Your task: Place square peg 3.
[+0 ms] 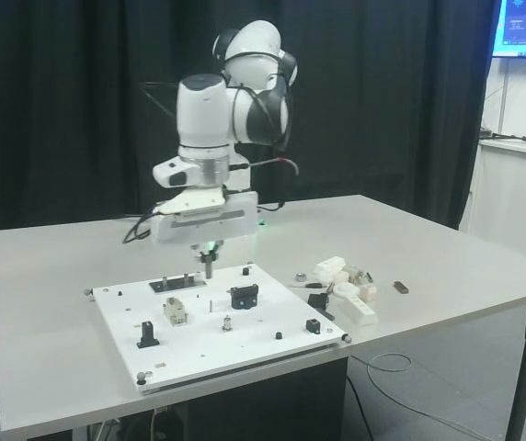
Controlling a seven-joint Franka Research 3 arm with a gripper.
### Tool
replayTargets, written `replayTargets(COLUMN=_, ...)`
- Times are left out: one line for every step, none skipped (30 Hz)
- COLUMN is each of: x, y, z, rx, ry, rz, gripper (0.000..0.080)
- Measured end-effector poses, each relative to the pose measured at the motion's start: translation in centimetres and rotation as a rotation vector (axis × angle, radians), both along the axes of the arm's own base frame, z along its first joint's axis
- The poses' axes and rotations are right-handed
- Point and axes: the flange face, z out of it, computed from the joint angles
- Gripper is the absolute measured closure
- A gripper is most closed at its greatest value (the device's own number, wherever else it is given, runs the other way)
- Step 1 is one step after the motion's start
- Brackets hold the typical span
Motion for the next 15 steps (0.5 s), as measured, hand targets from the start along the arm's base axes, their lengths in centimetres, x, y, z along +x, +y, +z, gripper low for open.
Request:
replayTargets(x=0.1, y=0.6, z=0.0, rx=0.002, ry=0.006, rz=-0.002, gripper=0.0689)
replayTargets(x=0.2, y=1.2, z=-0.1, rx=0.004, ry=0.013, rz=-0.003, gripper=0.0689)
replayTargets(x=0.2, y=1.7, z=-0.2, rx=0.005, ry=0.019, rz=-0.005, gripper=0.0689)
replayTargets(x=0.3, y=2.3, z=-0.2, rx=0.008, ry=0.026, rz=-0.008, gripper=0.0689)
replayTargets(x=0.3, y=3.0, z=-0.3, rx=0.01, ry=0.031, rz=-0.01, gripper=0.0689)
replayTargets(x=0.3, y=3.6, z=-0.4, rx=0.011, ry=0.037, rz=-0.013, gripper=0.0689)
replayTargets(x=0.3, y=4.3, z=-0.4, rx=0.011, ry=0.044, rz=-0.016, gripper=0.0689)
replayTargets(x=0.3, y=4.9, z=-0.5, rx=0.012, ry=0.05, rz=-0.018, gripper=0.0689)
replayTargets(x=0.3, y=5.5, z=-0.5, rx=0.012, ry=0.056, rz=-0.021, gripper=0.0689)
replayTargets(x=0.3, y=6.2, z=-0.6, rx=0.011, ry=0.062, rz=-0.023, gripper=0.0689)
replayTargets(x=0.3, y=6.8, z=-0.6, rx=0.01, ry=0.069, rz=-0.025, gripper=0.0689)
replayTargets(x=0.3, y=7.4, z=-0.6, rx=0.009, ry=0.074, rz=-0.027, gripper=0.0689)
replayTargets(x=0.3, y=8.1, z=-0.7, rx=0.007, ry=0.08, rz=-0.03, gripper=0.0689)
replayTargets(x=0.3, y=8.8, z=-0.7, rx=0.005, ry=0.085, rz=-0.033, gripper=0.0689)
replayTargets(x=0.3, y=9.4, z=-0.6, rx=0.002, ry=0.089, rz=-0.036, gripper=0.0689)
